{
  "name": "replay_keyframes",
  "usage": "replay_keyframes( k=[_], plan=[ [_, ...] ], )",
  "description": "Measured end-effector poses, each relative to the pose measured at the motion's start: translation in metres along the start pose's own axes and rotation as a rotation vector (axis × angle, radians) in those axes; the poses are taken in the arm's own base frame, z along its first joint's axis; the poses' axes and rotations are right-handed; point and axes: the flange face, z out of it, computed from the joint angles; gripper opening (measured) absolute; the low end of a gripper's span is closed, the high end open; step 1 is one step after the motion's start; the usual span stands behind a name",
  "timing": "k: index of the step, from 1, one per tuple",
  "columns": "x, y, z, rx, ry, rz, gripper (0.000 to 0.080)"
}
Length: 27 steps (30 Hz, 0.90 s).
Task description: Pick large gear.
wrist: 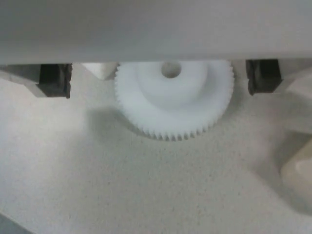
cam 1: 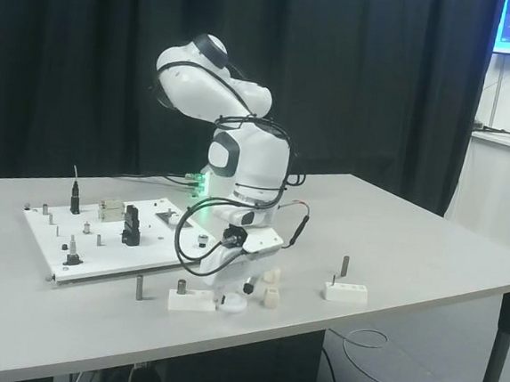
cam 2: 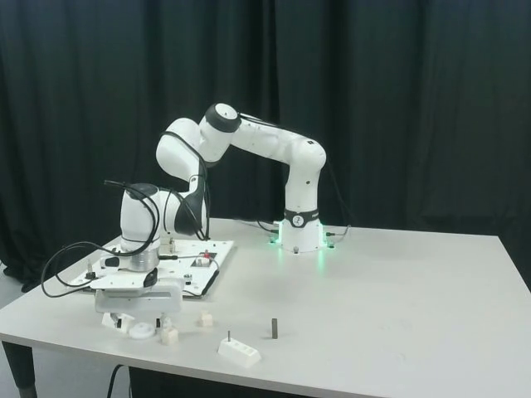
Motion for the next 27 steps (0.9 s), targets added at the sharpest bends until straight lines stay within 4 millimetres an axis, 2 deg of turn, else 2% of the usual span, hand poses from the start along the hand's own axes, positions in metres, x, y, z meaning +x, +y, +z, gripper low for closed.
replay_keyframes(
  k=[27],
  plan=[
    [-0.002, 0.003, 0.018, 0.016, -0.043, 0.01, 0.08]
  ],
)
